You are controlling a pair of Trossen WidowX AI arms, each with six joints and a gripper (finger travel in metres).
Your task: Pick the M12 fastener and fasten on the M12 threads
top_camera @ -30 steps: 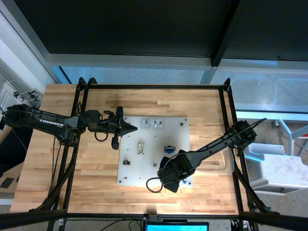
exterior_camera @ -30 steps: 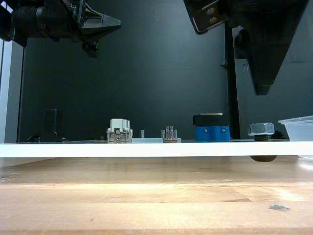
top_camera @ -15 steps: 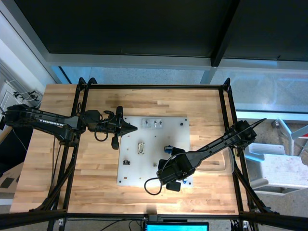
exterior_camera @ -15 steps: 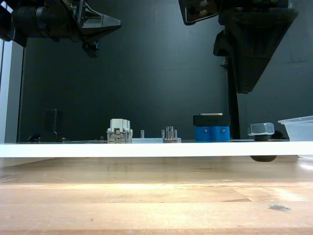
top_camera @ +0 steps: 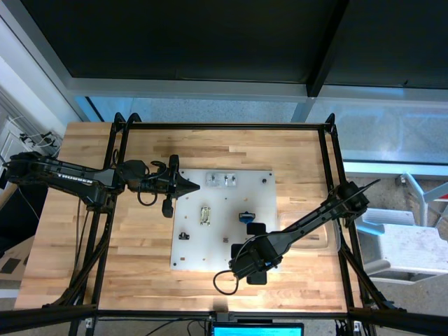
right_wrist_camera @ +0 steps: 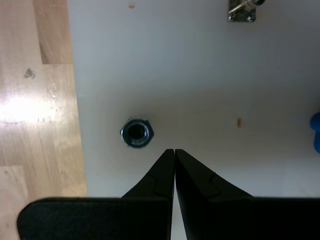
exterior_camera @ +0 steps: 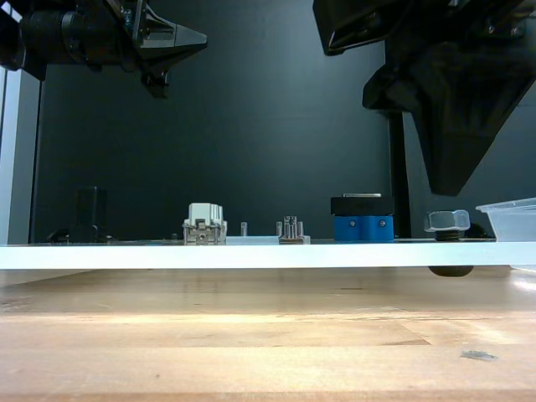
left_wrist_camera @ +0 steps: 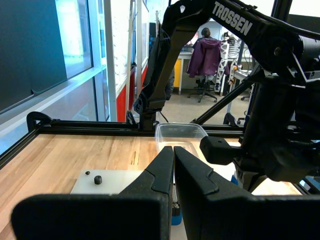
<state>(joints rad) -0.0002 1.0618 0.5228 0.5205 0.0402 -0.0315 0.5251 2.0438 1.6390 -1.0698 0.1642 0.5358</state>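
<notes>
The left end effector (top_camera: 198, 186), fingers pressed together, hangs parked over the far left edge of the white board (top_camera: 210, 248). At right, the right end effector (exterior_camera: 449, 189), also pressed together and empty, has swung back and dropped to just above the M12 fastener (exterior_camera: 446, 221). The fastener sits unheld, apparently on its stud (exterior_camera: 445, 237). This looks like a check or press, not a pick.

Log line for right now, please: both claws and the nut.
right claw: shut, empty, over board beside nut | nut: on its stud, ungripped | left claw: shut, raised by board's far-left corner
</notes>
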